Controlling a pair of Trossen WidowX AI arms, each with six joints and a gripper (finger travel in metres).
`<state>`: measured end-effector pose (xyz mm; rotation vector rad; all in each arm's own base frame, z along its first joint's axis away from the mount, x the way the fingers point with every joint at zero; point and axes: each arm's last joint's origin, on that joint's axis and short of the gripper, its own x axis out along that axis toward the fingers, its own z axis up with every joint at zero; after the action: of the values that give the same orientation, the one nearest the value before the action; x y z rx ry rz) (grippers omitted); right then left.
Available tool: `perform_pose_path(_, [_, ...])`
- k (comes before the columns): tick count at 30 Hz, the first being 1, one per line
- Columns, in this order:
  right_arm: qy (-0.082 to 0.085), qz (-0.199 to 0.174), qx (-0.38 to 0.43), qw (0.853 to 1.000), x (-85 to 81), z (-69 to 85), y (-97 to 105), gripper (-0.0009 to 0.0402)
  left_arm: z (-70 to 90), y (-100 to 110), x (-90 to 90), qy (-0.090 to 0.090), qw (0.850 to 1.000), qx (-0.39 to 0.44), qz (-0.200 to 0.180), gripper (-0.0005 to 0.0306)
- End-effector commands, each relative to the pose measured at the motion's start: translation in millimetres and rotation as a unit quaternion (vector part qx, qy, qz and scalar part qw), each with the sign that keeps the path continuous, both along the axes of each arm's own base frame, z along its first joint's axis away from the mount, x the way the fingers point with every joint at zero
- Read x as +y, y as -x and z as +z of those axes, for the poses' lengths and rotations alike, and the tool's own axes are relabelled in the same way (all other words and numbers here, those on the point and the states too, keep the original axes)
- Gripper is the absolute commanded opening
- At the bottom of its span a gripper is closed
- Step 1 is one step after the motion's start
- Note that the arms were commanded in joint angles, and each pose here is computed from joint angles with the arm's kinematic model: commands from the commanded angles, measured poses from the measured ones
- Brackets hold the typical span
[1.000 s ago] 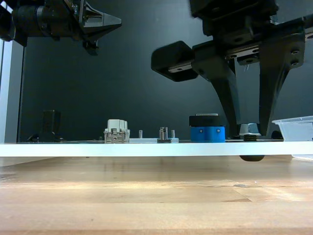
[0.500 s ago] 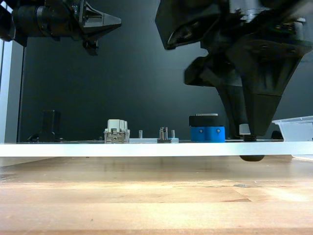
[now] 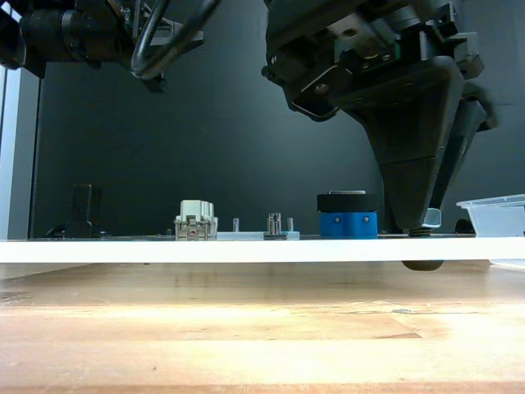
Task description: Pick the M12 fastener and fasten on the M12 threads
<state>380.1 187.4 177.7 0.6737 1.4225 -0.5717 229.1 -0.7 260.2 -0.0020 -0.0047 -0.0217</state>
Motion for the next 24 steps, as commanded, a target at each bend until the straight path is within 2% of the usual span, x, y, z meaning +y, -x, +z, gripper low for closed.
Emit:
perform_pose_path(1, [-0.007,-0.066,-0.001,0.998,0.6,-0.1,-0.8,0.0018,0.0,-0.1,0.0,0.0,1.0,0.0,0.0,0.0])
perform_pose_path(3, [-0.01,-0.114,0.0,0.993,0.6,-0.1,-0.9,0.0018,0.0,-0.1,0.0,0.0,1.0,0.0,0.0,0.0])
perform_pose_path(6, [-0.015,-0.202,0.001,0.979,0.5,-0.1,-1.2,0.0018,0.0,-0.1,0.1,0.0,1.0,0.0,0.0,0.0])
perform_pose_path(13, [-0.03,-0.37,0.006,0.928,0.6,-0.1,-1.4,0.0018,0.0,-0.1,0.1,0.0,1.0,0.0,0.0,0.0])
perform_pose_path(15, [-0.034,-0.422,0.009,0.906,0.6,-0.1,-1.4,0.0018,0.0,-0.1,0.0,0.0,1.0,0.0,0.0,0.0])
perform_pose_path(19, [-0.043,-0.529,0.013,0.848,0.6,-0.1,-1.4,0.0018,0.0,-0.1,0.0,0.0,1.0,0.0,0.0,0.0])
perform_pose_path(24, [-0.05,-0.616,0.017,0.786,0.5,-0.4,-1.2,0.0018,0.0,-0.1,0.1,0.0,1.0,0.0,0.0,0.0])
